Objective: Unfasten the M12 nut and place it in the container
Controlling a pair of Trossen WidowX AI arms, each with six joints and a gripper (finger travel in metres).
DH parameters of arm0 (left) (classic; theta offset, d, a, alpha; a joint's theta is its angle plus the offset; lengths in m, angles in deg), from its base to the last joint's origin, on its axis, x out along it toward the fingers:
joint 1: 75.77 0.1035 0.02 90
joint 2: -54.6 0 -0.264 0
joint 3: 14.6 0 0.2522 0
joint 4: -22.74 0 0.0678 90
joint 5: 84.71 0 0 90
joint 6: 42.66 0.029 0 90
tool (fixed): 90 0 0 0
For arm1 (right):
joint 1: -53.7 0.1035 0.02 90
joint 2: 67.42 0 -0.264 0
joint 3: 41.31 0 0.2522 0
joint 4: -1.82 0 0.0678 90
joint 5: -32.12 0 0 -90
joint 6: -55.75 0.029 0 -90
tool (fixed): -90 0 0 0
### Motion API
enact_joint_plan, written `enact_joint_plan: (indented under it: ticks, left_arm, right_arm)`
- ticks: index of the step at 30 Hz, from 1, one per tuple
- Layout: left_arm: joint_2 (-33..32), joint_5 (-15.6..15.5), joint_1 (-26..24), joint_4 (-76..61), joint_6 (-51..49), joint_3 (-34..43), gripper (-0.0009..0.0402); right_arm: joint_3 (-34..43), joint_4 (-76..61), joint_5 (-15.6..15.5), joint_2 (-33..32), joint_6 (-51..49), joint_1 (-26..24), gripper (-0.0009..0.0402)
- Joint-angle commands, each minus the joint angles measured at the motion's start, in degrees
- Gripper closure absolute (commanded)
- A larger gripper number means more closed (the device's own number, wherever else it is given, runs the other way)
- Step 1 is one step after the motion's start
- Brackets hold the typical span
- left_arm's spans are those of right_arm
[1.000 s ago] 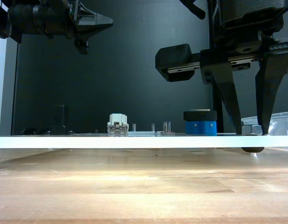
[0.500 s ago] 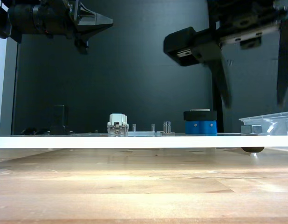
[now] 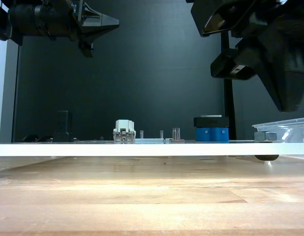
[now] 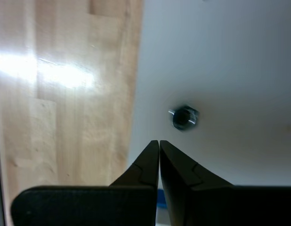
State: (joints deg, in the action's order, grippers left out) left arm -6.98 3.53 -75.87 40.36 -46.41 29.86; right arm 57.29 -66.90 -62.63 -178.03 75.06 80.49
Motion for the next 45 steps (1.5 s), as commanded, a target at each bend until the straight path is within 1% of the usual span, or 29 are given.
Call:
enact_joint_plan:
  ticks: [1,4,23,24,25,28,29,30,32,35,36,37,38,42,43,45]
  left_arm:
    - [0.0,0.0,0.0,0.0,0.0,0.0,0.0393]
    - [0.0,0.0,0.0,0.0,0.0,0.0,0.0393]
    - [0.0,0.0,0.0,0.0,0.0,0.0,0.0393]
    - [0.0,0.0,0.0,0.0,0.0,0.0,0.0393]
    - [0.0,0.0,0.0,0.0,0.0,0.0,0.0393]
    - [0.0,0.0,0.0,0.0,0.0,0.0,0.0393]
    - [0.0,0.0,0.0,0.0,0.0,0.0,0.0393]
    - [0.0,0.0,0.0,0.0,0.0,0.0,0.0393]
    - [0.0,0.0,0.0,0.0,0.0,0.0,0.0393]
    - [0.0,0.0,0.0,0.0,0.0,0.0,0.0393]
    - [0.0,0.0,0.0,0.0,0.0,0.0,0.0393]
    - [0.0,0.0,0.0,0.0,0.0,0.0,0.0393]
    - [0.0,0.0,0.0,0.0,0.0,0.0,0.0393]
    - [0.0,0.0,0.0,0.0,0.0,0.0,0.0393]
    - [0.0,0.0,0.0,0.0,0.0,0.0,0.0393]
    - [0.0,0.0,0.0,0.0,0.0,0.0,0.0393]
  right_arm:
    - [-1.5,2.0,0.0,0.0,-0.2,0.0,0.0396]
    - [-2.8,3.1,0.0,-0.2,-0.3,0.1,0.0395]
    - [-4.9,6.1,0.3,-0.5,-0.7,0.1,0.0394]
    - [-4.9,6.0,0.9,-0.5,-0.7,0.0,0.0394]
    - [-4.9,5.6,2.5,-0.5,-0.7,0.0,0.0394]
    - [-4.7,2.8,12.4,0.0,1.4,0.0,0.0394]
    - [-4.5,1.9,14.6,0.1,2.3,0.0,0.0394]
    - [-4.2,1.2,15.8,0.4,2.8,-0.1,0.0393]
    - [-3.8,0.3,15.9,0.8,2.8,-0.2,0.0393]
    - [-3.8,-0.1,15.5,1.4,2.9,-0.2,0.0393]
    - [-3.8,-0.3,15.0,1.5,3.0,-0.2,0.0393]
    - [-3.8,-0.4,13.3,1.6,3.0,-0.2,0.0393]
    - [-3.8,-0.4,10.8,1.8,2.9,-0.2,0.0393]
    - [-3.8,1.0,-1.9,2.1,2.7,-0.2,0.0393]
    - [-3.8,1.3,-3.1,2.1,2.8,-0.2,0.0393]
    - [-3.8,1.7,-2.6,2.1,2.9,-0.1,0.0394]
